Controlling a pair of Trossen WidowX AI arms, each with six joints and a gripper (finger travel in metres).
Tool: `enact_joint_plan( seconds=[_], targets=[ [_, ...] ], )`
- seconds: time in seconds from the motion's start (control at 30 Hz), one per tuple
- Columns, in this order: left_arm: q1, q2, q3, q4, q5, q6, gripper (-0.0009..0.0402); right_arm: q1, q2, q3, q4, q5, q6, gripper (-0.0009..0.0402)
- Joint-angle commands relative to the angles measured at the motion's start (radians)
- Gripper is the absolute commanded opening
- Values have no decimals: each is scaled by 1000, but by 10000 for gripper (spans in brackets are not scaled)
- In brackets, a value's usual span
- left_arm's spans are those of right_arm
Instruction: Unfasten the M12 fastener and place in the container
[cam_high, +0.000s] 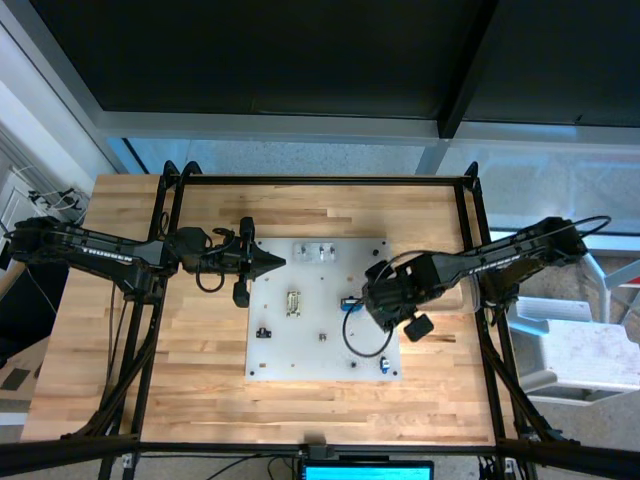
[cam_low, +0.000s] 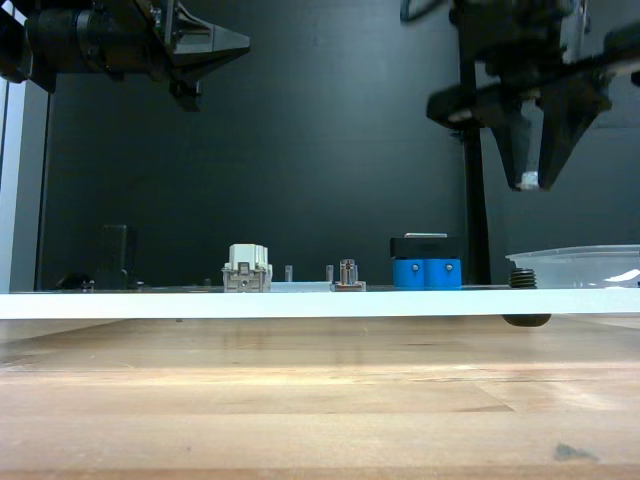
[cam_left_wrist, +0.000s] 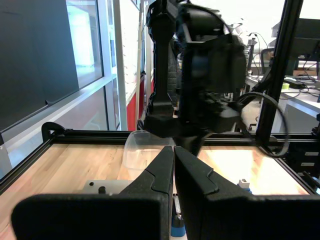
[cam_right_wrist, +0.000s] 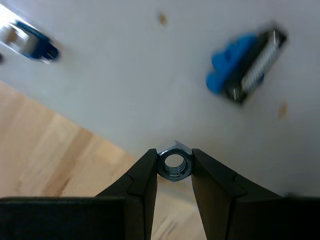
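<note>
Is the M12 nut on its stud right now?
No: the right gripper pinches the nut above the board, the stud shows bare ribs, and the left gripper hangs parked over the board's left edge.

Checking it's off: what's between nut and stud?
Bare air, low view. Right end effector holds nut above stud; left end effector hangs shut at board's left.

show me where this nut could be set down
Free: the container beyond the bare stud, and the wood table before the board. Crowded: mid-board fittings. Right gripper holds the nut above the board's right side; left gripper hangs over its far left edge.
</note>
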Motion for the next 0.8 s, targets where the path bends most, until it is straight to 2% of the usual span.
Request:
enact_joint_plan(
  seconds=[0.03, 0.3, 0.4, 0.63, 0.8],
  targets=[
    [0, 0, 0, 0, 0, 0, 0, -42, -35, -53, 3, 0, 56, 12],
    [0, 0, 0, 0, 0, 0, 0, -104, -134, -174, 2, 0, 176, 12],
    [0, 0, 0, 0, 0, 0, 0, -116, -177, -220, 0, 0, 251, 12],
    [0, 0, 0, 0, 0, 0, 0, -129, -250, -308, -7, 0, 367, 12],
    [0, 0, 0, 0, 0, 0, 0, -129, -255, -335, -7, 8, 412, 12]
  ],
)
